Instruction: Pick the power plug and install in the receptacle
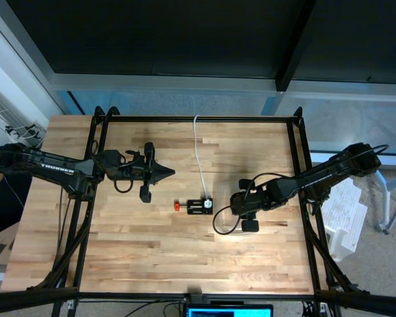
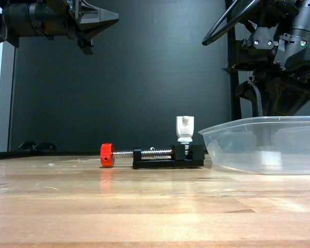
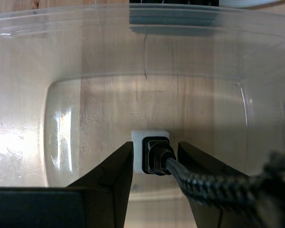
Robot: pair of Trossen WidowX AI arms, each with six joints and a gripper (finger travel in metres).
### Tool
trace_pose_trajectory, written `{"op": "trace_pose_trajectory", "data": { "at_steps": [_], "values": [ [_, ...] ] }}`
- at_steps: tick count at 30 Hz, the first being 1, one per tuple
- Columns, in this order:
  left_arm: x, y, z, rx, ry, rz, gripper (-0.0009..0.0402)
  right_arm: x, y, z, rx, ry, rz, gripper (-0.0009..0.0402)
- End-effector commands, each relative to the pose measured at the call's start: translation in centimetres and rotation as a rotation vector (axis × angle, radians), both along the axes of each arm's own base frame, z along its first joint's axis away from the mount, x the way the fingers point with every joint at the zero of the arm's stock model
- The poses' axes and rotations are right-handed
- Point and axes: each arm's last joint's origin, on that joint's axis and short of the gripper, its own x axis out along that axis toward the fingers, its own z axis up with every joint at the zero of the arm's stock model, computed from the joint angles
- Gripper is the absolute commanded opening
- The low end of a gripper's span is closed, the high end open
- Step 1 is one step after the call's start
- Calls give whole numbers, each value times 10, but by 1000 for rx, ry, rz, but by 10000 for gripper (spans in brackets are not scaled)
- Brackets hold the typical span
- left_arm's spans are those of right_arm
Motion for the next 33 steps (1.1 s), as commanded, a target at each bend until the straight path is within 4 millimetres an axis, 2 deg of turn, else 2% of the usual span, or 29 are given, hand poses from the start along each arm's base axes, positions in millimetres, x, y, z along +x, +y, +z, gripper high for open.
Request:
{"op": "trace_pose_trajectory", "data": {
  "at_steps": [1,25,33],
  "values": [
    [0,0,0,0,0,0,0,0,0,1,2,-2,1,109],
    [0,0,0,0,0,0,0,0,0,1,-1,-2,7,0],
    [0,0,0,0,0,0,0,0,0,1,-1,-3,10,0]
  ]
}}
